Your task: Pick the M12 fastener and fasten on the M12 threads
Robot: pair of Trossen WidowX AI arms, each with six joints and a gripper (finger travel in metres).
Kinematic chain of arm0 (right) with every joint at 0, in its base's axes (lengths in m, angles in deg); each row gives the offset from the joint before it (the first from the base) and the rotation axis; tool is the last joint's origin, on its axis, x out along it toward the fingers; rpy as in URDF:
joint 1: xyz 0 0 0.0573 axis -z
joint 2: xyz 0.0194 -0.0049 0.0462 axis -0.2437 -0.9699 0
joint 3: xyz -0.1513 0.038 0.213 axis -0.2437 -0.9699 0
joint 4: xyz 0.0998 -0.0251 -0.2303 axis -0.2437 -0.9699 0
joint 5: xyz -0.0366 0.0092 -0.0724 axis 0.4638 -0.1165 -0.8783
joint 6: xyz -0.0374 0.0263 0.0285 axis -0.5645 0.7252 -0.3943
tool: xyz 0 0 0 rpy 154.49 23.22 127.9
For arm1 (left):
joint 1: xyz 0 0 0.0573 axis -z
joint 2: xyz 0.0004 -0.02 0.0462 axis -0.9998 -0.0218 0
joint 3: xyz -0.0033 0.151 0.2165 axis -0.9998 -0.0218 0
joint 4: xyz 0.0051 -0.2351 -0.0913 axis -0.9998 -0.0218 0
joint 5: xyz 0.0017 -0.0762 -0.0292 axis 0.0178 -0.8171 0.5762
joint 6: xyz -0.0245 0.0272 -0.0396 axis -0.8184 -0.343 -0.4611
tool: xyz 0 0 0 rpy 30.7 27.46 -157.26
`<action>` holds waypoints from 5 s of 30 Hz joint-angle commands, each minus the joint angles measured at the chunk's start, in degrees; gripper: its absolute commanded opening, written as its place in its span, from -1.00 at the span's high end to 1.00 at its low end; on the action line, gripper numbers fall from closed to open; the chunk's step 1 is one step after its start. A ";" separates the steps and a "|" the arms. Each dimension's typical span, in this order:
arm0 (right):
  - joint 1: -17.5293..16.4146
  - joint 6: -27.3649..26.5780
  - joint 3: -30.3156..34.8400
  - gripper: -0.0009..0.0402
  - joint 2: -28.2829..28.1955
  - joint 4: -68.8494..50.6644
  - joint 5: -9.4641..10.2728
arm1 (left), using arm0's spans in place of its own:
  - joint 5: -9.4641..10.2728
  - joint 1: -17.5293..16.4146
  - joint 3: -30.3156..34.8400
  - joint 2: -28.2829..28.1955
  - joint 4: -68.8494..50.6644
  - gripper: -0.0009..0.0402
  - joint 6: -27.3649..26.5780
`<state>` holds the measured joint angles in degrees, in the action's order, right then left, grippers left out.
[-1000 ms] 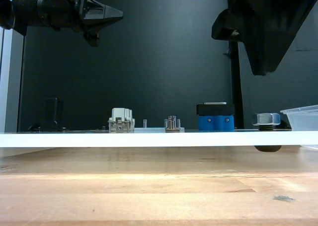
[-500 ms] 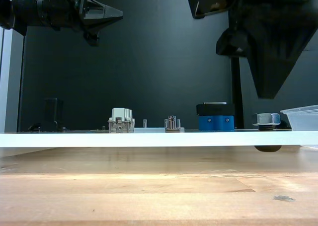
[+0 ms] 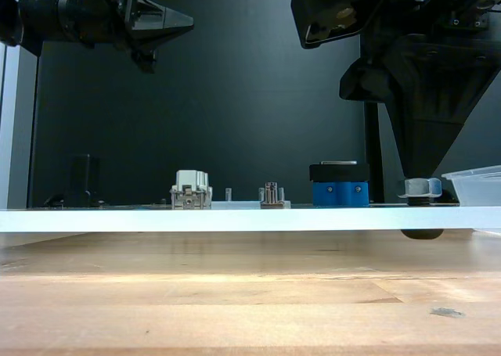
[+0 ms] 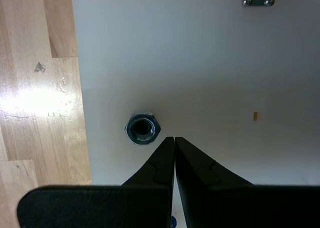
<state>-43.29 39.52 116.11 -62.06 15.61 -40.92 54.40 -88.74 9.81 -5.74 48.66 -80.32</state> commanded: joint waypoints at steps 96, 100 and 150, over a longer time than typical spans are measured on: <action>0.76 -5.07 -1.70 0.96 1.60 1.88 -0.07 | 0.00 0.00 0.02 -0.02 -0.02 0.96 0.02; 0.76 -4.96 -2.05 0.96 0.96 3.37 0.07 | 0.00 0.00 0.02 -0.02 -0.02 0.96 0.02; 0.76 -3.02 -3.43 0.96 1.70 6.34 0.48 | 0.00 -0.02 0.02 -0.02 -0.02 0.96 0.02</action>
<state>-42.48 36.57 112.87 -60.31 21.43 -40.44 54.42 -88.74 9.81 -5.76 48.64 -80.32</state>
